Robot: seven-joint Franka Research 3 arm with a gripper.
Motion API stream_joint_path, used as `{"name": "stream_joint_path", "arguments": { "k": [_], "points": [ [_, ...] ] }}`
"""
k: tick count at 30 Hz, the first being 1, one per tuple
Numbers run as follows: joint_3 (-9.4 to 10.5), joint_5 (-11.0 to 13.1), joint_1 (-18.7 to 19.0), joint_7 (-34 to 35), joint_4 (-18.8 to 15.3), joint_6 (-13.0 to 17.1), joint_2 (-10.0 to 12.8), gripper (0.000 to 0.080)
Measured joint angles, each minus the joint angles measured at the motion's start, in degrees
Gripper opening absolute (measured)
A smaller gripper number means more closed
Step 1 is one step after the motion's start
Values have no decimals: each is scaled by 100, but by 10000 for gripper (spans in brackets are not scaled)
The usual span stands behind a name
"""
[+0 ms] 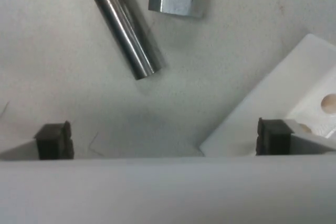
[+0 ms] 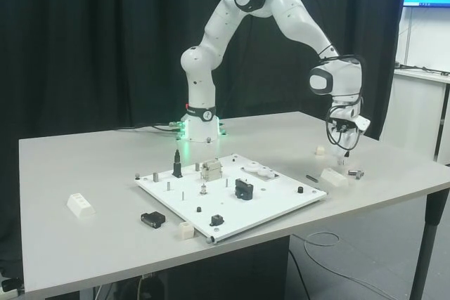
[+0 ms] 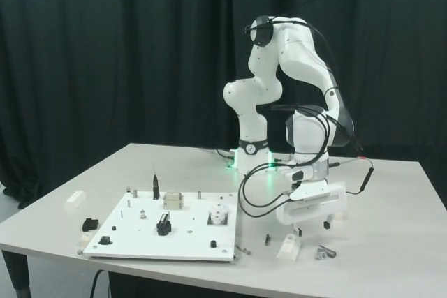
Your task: Remove square peg 1.
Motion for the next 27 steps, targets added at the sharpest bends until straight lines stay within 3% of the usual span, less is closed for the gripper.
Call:
{"name": "stream_joint_path", "arguments": {
  "k": [10,27],
  "points": [
    [-58,0,0,25,125,-228,-2,792],
    [-204,-22,-1,150,217,-353,-4,800]
  ]
}}
